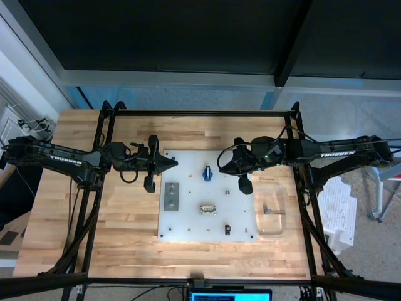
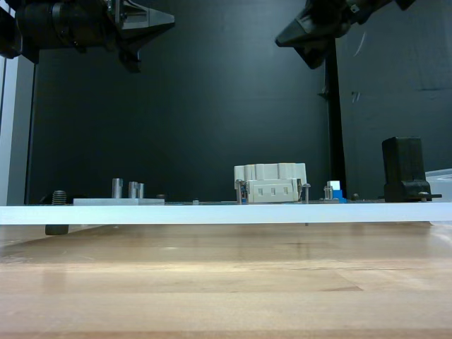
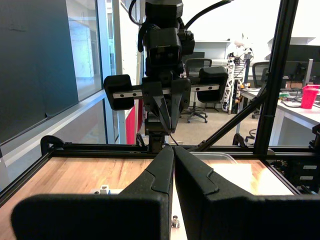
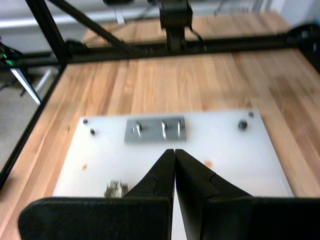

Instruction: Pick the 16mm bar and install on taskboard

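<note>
The white taskboard (image 1: 188,219) lies mid-table, carrying a grey block (image 1: 171,196), a blue knob (image 1: 207,172) and a pale connector (image 1: 207,209). A tiny grey piece, apparently the 16mm bar (image 1: 270,211), lies in the clear tray (image 1: 258,221) just right of the board. My left gripper (image 1: 173,162) hovers shut and empty over the board's far left corner. Over the board's far side, near the knob, hangs my right gripper (image 1: 220,167), shut and empty. The wrist views show each pair of fingers pressed together, left (image 3: 174,150) and right (image 4: 175,152), high above the board (image 4: 225,145).
A small black part (image 1: 228,229) stands near the board's front right; in the low view it (image 2: 404,169) rises taller than the connector (image 2: 272,183). A black frame rail (image 1: 200,113) borders the table's far edge. Bare wood (image 1: 125,238) surrounds the board.
</note>
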